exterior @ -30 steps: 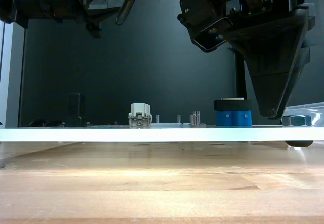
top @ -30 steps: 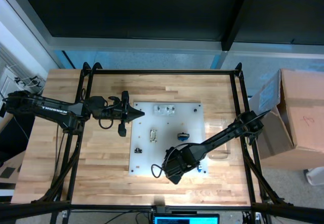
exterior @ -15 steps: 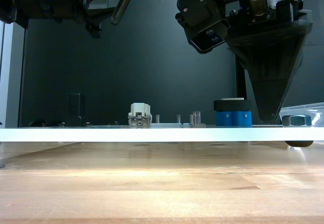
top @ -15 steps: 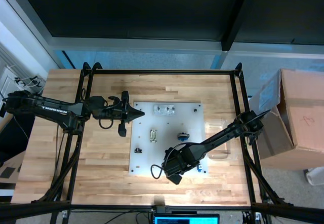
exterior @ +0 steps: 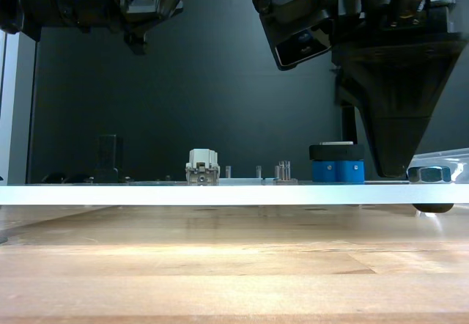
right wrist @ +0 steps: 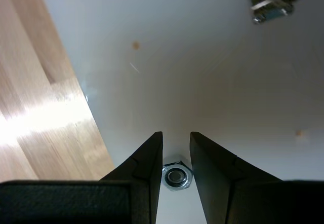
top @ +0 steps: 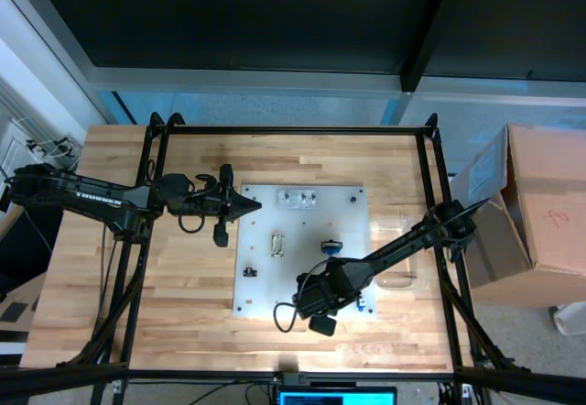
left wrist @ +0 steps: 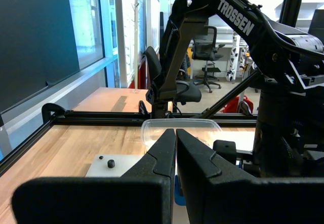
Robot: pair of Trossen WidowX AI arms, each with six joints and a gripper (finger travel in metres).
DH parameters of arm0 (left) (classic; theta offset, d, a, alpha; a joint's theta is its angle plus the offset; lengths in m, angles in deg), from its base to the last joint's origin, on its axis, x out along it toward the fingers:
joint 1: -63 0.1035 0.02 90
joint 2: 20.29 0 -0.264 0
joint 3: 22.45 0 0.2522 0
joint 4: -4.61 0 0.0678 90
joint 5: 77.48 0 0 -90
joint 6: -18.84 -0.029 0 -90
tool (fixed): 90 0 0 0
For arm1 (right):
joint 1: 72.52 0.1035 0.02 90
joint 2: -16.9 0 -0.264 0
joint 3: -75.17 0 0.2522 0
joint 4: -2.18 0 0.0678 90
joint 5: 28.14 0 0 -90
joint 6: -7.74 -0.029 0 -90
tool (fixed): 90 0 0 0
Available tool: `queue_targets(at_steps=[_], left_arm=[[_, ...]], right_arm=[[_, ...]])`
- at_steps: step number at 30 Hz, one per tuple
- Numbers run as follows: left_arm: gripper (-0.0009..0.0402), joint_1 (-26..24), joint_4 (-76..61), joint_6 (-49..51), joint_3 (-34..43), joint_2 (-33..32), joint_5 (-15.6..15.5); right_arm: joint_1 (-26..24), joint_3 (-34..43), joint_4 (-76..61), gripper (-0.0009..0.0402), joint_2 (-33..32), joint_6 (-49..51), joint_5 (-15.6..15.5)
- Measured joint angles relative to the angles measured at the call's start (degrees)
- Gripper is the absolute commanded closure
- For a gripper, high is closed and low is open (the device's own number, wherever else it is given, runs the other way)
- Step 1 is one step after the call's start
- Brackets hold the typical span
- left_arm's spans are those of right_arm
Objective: Unfasten the M12 nut and place it in the container
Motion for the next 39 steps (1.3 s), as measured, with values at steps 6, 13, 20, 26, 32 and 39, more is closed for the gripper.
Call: queue_targets(at_steps=[6, 13, 20, 26, 32, 39], left_arm=[[0.0393, 0.0, 0.0, 0.0, 0.0, 0.0, 0.0], [0.0393, 0.0, 0.0, 0.0, 0.0, 0.0, 0.0], [0.0393, 0.0, 0.0, 0.0, 0.0, 0.0, 0.0], [0.0393, 0.0, 0.0, 0.0, 0.0, 0.0, 0.0], [0.0393, 0.0, 0.0, 0.0, 0.0, 0.0, 0.0], [0.0393, 0.0, 0.0, 0.0, 0.0, 0.0, 0.0]], right_arm=[[0.0, 0.0, -0.1, 0.032, 0.0, 8.3, 0.0], [0.0, 0.0, -0.1, 0.032, 0.0, 19.7, 0.0], [0.0, 0.0, -0.1, 0.032, 0.0, 32.6, 0.0], [0.0, 0.0, 0.0, 0.032, 0.0, 36.3, 0.0], [0.0, 0.0, 0.0, 0.032, 0.0, 36.9, 0.0], [0.0, 0.0, 0.3, 0.032, 0.1, 33.4, 0.0]])
